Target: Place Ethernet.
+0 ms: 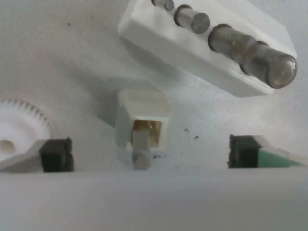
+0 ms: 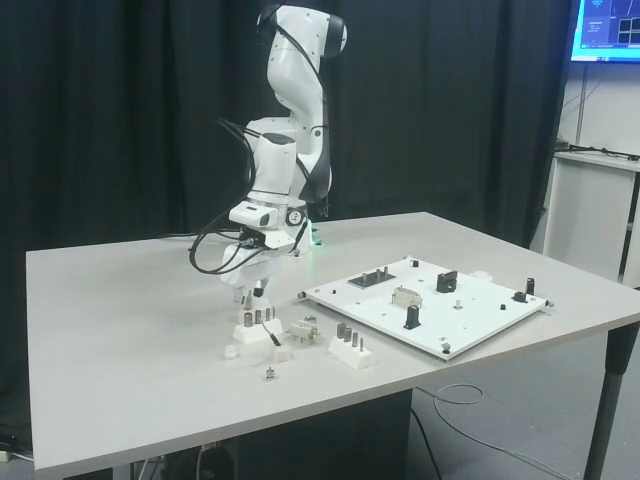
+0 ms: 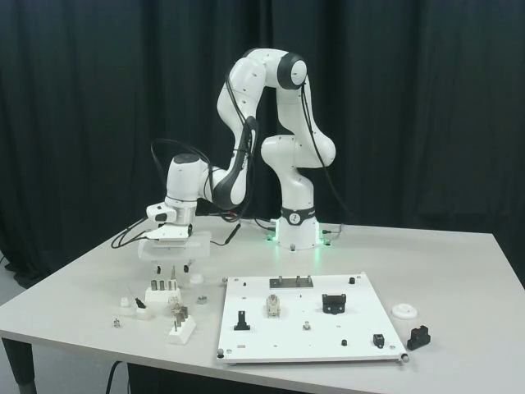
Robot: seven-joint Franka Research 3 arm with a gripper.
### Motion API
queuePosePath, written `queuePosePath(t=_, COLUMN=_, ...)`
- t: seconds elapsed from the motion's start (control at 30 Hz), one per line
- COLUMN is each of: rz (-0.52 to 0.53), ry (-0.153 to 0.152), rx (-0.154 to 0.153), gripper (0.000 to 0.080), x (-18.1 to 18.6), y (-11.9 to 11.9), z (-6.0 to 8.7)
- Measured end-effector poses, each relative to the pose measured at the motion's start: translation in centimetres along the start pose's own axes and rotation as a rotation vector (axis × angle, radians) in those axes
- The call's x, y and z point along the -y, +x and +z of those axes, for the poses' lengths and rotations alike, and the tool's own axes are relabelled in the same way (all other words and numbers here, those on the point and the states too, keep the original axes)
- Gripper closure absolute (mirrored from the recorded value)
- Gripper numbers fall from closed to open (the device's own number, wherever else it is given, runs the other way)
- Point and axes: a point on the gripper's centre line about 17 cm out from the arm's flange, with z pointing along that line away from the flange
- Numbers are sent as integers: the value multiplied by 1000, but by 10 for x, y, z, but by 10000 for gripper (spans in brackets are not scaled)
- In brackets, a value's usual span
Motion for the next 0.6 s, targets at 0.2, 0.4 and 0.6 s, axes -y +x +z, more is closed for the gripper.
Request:
queuePosePath(t=0.2, rz=0, ry=0, rx=0, gripper=40, x=0, y=0, z=0)
queuePosePath(t=0.4, rz=4, ry=0, rx=0, gripper=8, x=0, y=0, z=0)
queuePosePath(t=0.6, rz=10, ry=-2, rx=-4, gripper=8, x=-2, y=0, z=-1)
